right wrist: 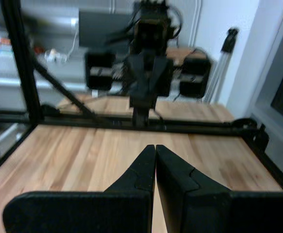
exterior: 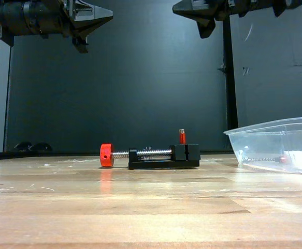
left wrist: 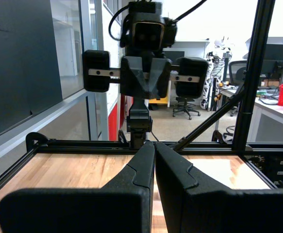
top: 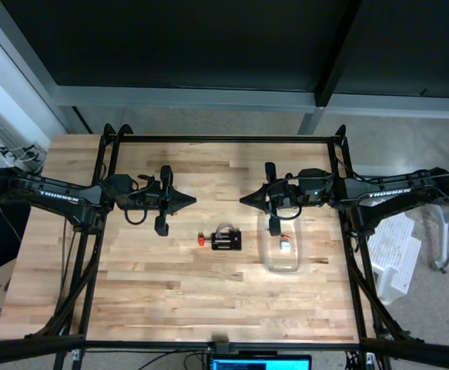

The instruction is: Remove the RCA connector from the receptacle and place in the container

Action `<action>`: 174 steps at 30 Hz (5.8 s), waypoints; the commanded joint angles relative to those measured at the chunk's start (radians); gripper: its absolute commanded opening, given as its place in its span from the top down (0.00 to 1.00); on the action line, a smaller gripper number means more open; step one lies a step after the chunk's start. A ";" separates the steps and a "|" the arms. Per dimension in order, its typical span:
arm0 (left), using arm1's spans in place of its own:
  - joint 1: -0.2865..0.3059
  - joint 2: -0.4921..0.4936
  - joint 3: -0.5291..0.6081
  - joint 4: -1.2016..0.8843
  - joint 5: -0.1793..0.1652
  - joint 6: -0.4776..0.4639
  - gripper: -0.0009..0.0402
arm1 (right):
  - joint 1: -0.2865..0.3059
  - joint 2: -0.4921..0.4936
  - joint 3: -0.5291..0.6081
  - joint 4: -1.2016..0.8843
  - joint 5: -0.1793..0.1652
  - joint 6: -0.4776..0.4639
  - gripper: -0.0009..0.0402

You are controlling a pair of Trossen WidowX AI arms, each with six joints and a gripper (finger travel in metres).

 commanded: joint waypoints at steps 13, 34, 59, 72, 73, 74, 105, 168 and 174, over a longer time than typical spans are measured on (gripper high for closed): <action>0.000 0.000 0.000 0.000 0.000 0.000 0.98 | -0.008 -0.046 -0.152 0.260 0.012 0.037 0.98; 0.000 0.000 0.000 0.000 0.000 0.000 0.98 | -0.008 -0.075 -0.182 0.259 -0.019 0.038 0.98; 0.000 0.000 0.000 0.000 0.000 0.000 0.98 | -0.008 -0.075 -0.182 0.242 -0.019 0.038 0.98; 0.000 0.000 0.000 0.000 0.000 0.000 0.98 | -0.008 -0.075 -0.182 0.242 -0.019 0.038 0.98; 0.000 0.000 0.000 0.000 0.000 0.000 0.98 | -0.007 -0.075 -0.182 0.242 -0.019 0.038 0.98; 0.000 0.000 0.000 0.000 0.000 0.000 0.98 | -0.008 -0.075 -0.182 0.242 -0.019 0.038 0.98; 0.000 0.000 0.000 0.000 0.000 0.000 0.98 | -0.007 -0.075 -0.182 0.242 -0.019 0.038 0.98; 0.000 0.000 0.000 0.000 0.000 0.000 0.98 | -0.008 -0.075 -0.182 0.242 -0.019 0.038 0.98; 0.000 0.000 0.000 0.000 0.000 0.000 0.98 | -0.008 -0.075 -0.182 0.242 -0.019 0.038 0.98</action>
